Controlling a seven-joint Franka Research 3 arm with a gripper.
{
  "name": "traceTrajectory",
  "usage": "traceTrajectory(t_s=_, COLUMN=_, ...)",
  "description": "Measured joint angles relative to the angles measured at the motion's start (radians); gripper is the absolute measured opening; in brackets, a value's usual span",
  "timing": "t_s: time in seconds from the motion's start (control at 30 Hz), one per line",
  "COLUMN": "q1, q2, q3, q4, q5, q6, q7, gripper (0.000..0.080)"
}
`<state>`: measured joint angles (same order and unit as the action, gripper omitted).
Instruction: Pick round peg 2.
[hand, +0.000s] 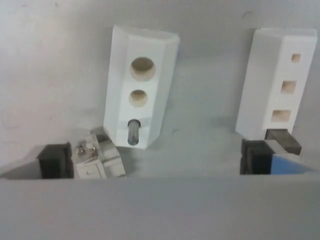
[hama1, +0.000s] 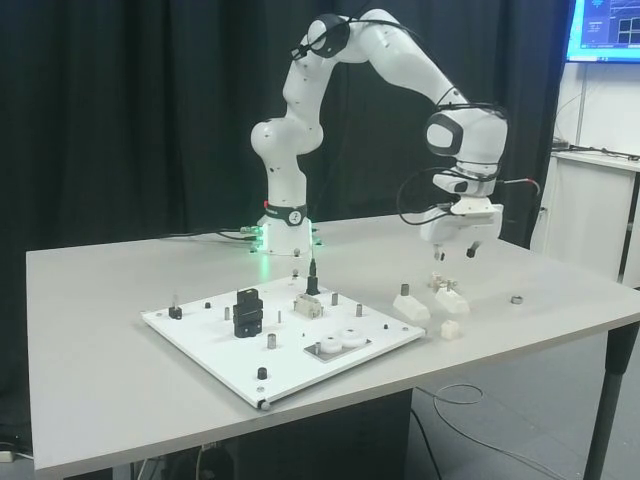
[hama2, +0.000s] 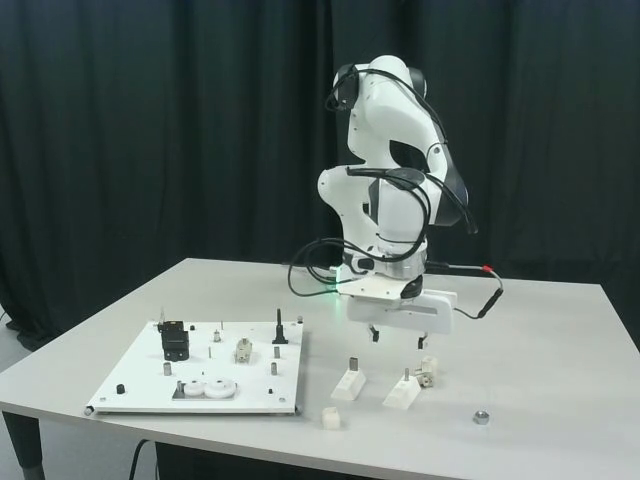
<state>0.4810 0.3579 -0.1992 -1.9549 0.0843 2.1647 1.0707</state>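
The two-fingered robot hand (hama1: 456, 253) hangs above the grey bench (hama1: 120, 300), its black fingertips spread apart and holding nothing. Directly beneath it sit two white plastic peg-holder blocks. The one with round holes (hand: 139, 87) carries a single short grey metal round peg (hand: 133, 132), standing upright in the hole at the end of the block; the other two round holes are vacant. That peg, judged to be round peg 2, lies below the hand and nearer one fingertip (hand: 54, 160) than the other (hand: 252, 157), so it is not yet centred between them.

To do this step well, the hand should first shift sideways until the peg sits midway between the fingertips, then descend straight down along the peg's axis. The fingers should straddle the exposed shaft above the block's top face, not the block itself. A small white fitting with a metal screw (hand: 95, 155) rests just beside the block's peg end, close to one fingertip; the descent should keep clear of it. The second block, with square holes (hand: 277, 85), stands apart beneath the other fingertip and holds a dark square peg (hand: 284, 140), which must not be caught. Close gently, then lift vertically so the peg slides out without tilting the block.
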Motion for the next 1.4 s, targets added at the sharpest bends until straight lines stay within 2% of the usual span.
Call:
traceTrajectory(t_s=0.1, q1=0.001, q2=0.0, q3=0.0, q4=-0.009, q5=0.0, q6=0.0, q7=0.0, gripper=0.0698)
traceTrajectory(t_s=0.13, q1=0.001, q2=0.0, q3=0.0, q4=-0.012, q5=0.0, q6=0.0, q7=0.0, gripper=0.0769)
traceTrajectory(t_s=0.2, q1=0.001, q2=0.001, q3=0.001, q4=-0.018, q5=0.0, q6=0.0, q7=0.0, gripper=0.0792)
traceTrajectory(t_s=0.4, q1=0.002, q2=0.002, q3=0.006, q4=-0.044, q5=0.001, q6=0.019, q7=0.002, gripper=0.0798)
traceTrajectory(t_s=1.0, q1=0.002, q2=0.021, q3=0.045, q4=-0.14, q5=0.004, q6=0.172, q7=0.051, gripper=0.08)
traceTrajectory(t_s=1.4, q1=0.002, q2=0.037, q3=0.056, q4=-0.168, q5=0.004, q6=0.249, q7=0.073, gripper=0.08)
